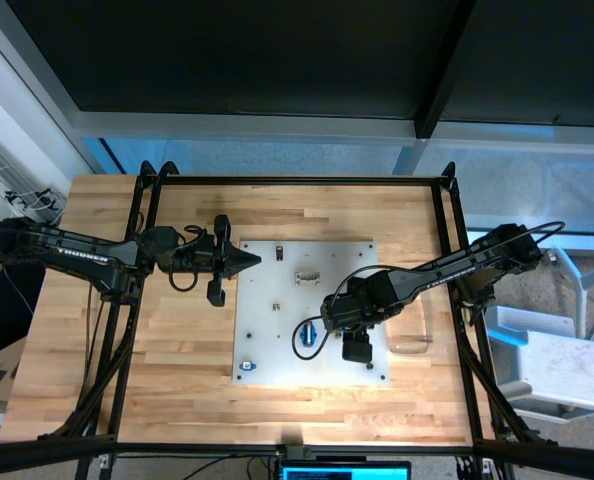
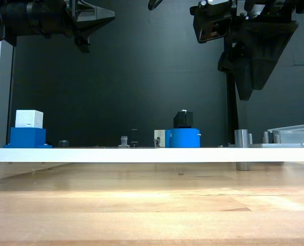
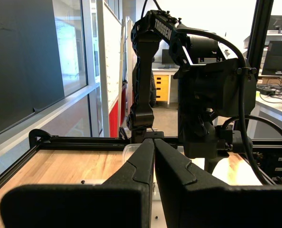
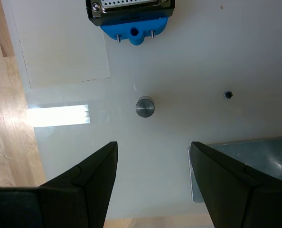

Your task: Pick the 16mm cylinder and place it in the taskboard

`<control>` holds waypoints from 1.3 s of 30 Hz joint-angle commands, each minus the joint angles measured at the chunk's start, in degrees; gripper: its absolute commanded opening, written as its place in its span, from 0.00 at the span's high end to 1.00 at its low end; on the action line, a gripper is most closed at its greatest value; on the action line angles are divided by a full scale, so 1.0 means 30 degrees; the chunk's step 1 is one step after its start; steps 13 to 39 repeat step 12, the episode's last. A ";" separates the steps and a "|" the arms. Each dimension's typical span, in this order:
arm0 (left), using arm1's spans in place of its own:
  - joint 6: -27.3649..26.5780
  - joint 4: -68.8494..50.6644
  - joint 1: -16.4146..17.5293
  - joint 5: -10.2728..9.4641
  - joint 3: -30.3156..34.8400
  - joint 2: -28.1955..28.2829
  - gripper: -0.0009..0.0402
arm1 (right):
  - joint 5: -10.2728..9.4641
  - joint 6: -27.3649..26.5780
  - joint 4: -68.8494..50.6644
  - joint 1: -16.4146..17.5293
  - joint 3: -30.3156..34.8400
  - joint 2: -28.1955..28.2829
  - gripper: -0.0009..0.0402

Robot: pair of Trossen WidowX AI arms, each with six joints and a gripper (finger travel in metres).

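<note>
The 16mm cylinder (image 4: pixel 145 107), a small dull-grey round peg, stands upright on the white taskboard (image 4: pixel 188 57). In the low view the cylinder (image 2: pixel 241 138) rises from the right part of the taskboard (image 2: pixel 142 155). My right gripper (image 4: pixel 154 143) hangs open above it, fingers pointing down and apart from the peg. The same right gripper (image 2: pixel 245 89) (image 1: pixel 355 345) is well above the board. My left gripper (image 1: pixel 249 260) (image 3: pixel 154 142) is shut on nothing, held high at the left edge of the taskboard (image 1: pixel 277 340).
A blue fitting (image 4: pixel 131 31) (image 2: pixel 182 137) with a connector stands on the board near the peg. A second blue base with a white block (image 2: pixel 28 130) sits at the board's near left. A clear tray (image 1: pixel 409 335) (image 4: pixel 245 161) lies just right of the board.
</note>
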 commanded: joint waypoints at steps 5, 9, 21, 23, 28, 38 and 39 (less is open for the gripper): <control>0.0000 0.0000 0.0007 0.0007 0.0007 0.0000 0.98 | 0.0007 -0.0080 0.0000 0.0000 0.0007 0.0000 0.46; 0.0007 0.0000 0.0007 0.0007 0.0007 0.0000 0.98 | 0.0007 -0.0131 0.0000 0.0000 0.0007 0.0000 0.46; 0.0007 0.0000 0.0000 0.0007 0.0007 0.0000 0.98 | 0.0007 -0.0131 0.0000 0.0000 0.0007 0.0000 0.46; 0.0007 0.0000 0.0000 0.0007 0.0007 0.0000 0.98 | 0.0007 -0.0131 0.0000 0.0000 0.0007 0.0000 0.46; 0.0007 0.0000 0.0000 0.0007 0.0007 0.0000 0.98 | 0.0007 -0.0131 0.0000 0.0000 0.0007 0.0000 0.46; 0.0007 0.0000 0.0000 0.0007 0.0007 0.0000 0.98 | 0.0007 -0.0131 0.0000 0.0000 0.0007 0.0000 0.46; 0.0007 0.0000 0.0000 0.0007 0.0007 0.0000 0.98 | 0.0007 -0.0131 0.0000 0.0000 0.0007 0.0000 0.46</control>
